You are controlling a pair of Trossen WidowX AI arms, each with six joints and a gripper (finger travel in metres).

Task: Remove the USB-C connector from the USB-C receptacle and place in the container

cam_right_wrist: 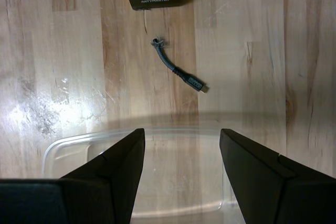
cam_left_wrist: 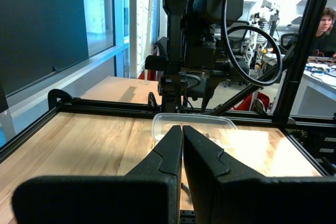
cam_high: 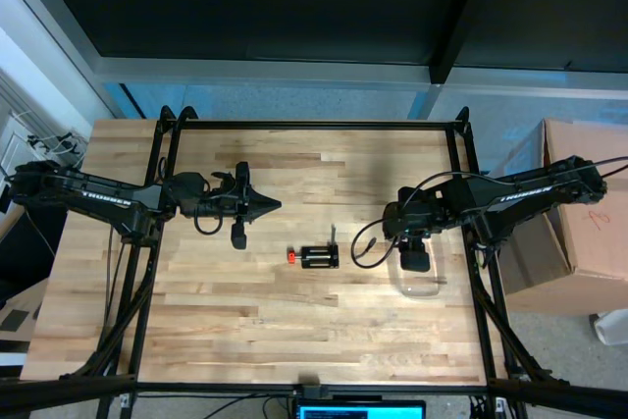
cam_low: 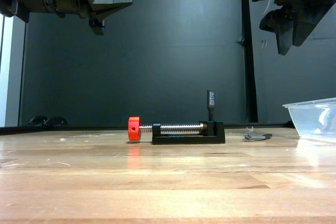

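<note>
A pale wooden table [cam_high: 245,321] fills the middle of the room, fenced by a black frame [cam_high: 314,126], with a cardboard box [cam_high: 581,233] standing off its right side. The left arm [cam_high: 98,198] reaches in from the left edge and carries the left gripper [cam_high: 276,205] high above the table's left-centre, well apart from everything on the wood; its two fingers are pressed flat together with nothing between them. The right arm [cam_high: 530,188] comes in from the opposite edge and its right gripper [cam_right_wrist: 181,135] hangs over the clear plastic container [cam_right_wrist: 79,139], pointing down, fingers spread wide and holding nothing. Near the table's centre sits a small black vise [cam_low: 188,134] with a red knob [cam_low: 134,128] on the end of its screw, and the USB-C receptacle [cam_low: 211,99] stands upright in the vise's jaw end. The USB-C connector [cam_right_wrist: 181,74], a short braided lead with a dark plug, is out of that receptacle and lies loose and flat on the wood between the vise and the container, near the container's rim but outside it, touching neither.
</note>
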